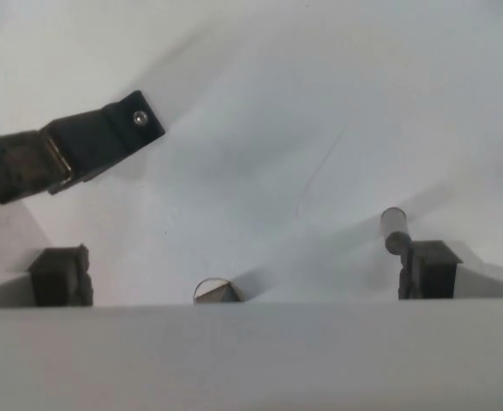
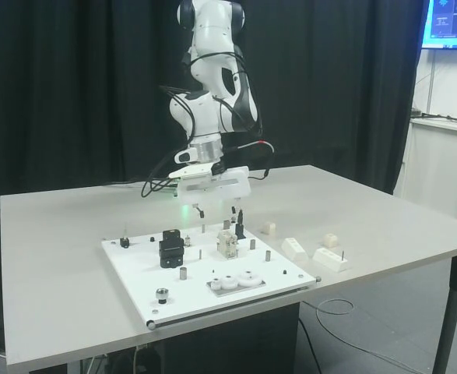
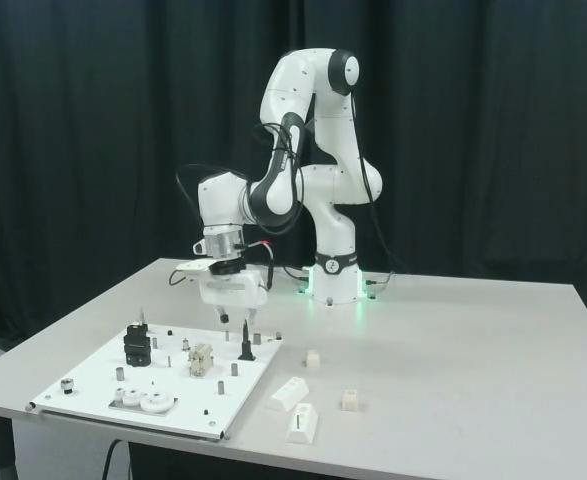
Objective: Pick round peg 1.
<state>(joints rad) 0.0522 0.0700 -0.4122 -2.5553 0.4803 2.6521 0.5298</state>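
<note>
Approach step: gripper [image 1: 242, 274] hangs above the white board [image 2: 212, 273] on the grey worktop [image 2: 57, 234], jaws apart and empty, round peg [image 1: 394, 229] upright just inside one fingertip [image 1: 429, 267]; next, centre over it, descend, close.

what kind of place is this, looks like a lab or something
Probably a robotics lab or test room. A white robot arm is bolted to a grey table, a white board of small practice parts lies under its claw, and black curtains hang all around.
</note>
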